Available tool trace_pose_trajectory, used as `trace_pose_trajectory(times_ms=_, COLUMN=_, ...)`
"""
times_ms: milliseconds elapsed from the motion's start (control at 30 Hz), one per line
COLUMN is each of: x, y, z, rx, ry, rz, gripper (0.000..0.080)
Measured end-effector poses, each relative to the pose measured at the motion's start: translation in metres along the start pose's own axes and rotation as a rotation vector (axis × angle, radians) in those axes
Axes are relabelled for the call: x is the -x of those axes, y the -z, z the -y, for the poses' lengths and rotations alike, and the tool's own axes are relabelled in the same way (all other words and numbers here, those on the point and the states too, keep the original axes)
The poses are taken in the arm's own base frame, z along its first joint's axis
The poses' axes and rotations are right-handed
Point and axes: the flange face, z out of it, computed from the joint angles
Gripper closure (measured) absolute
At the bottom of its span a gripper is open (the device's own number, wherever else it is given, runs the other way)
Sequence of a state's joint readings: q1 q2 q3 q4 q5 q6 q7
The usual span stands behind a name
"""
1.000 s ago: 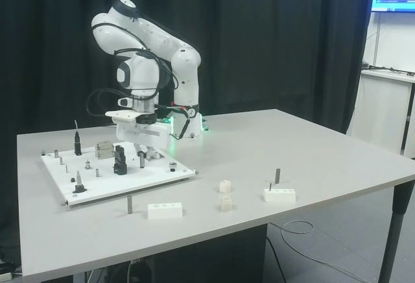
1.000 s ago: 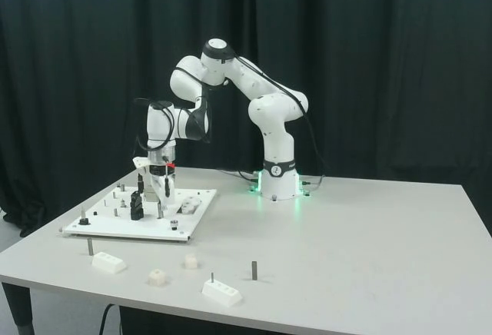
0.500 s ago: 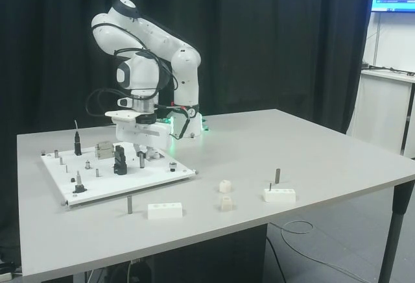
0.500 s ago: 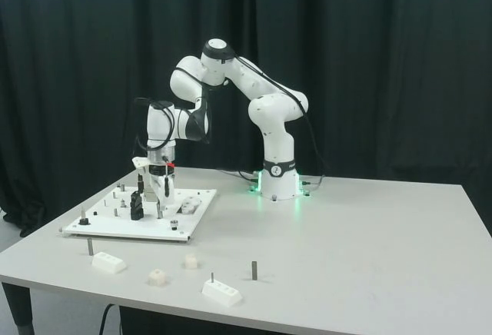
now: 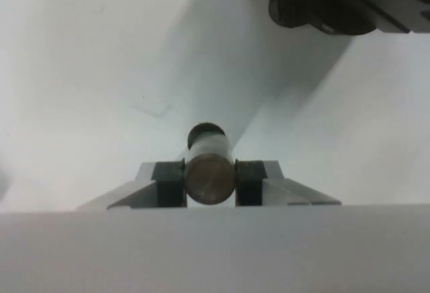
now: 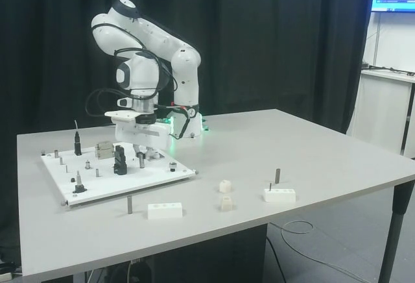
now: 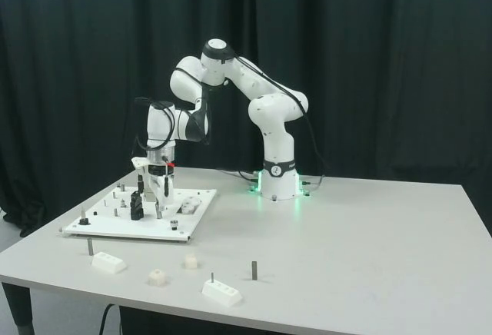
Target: Insert round peg 4.
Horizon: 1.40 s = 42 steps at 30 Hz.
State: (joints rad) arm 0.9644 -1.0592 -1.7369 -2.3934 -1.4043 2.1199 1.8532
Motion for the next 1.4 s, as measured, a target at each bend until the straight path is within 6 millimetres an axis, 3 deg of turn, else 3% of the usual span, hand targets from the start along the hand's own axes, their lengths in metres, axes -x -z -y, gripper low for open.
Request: trace_pose_trajectory(times_ms=1400, x=0.0031, y=-0.0048, z=-0.0035, rx=-0.005, ry=0.006, rz=0.006, gripper=0.0649)
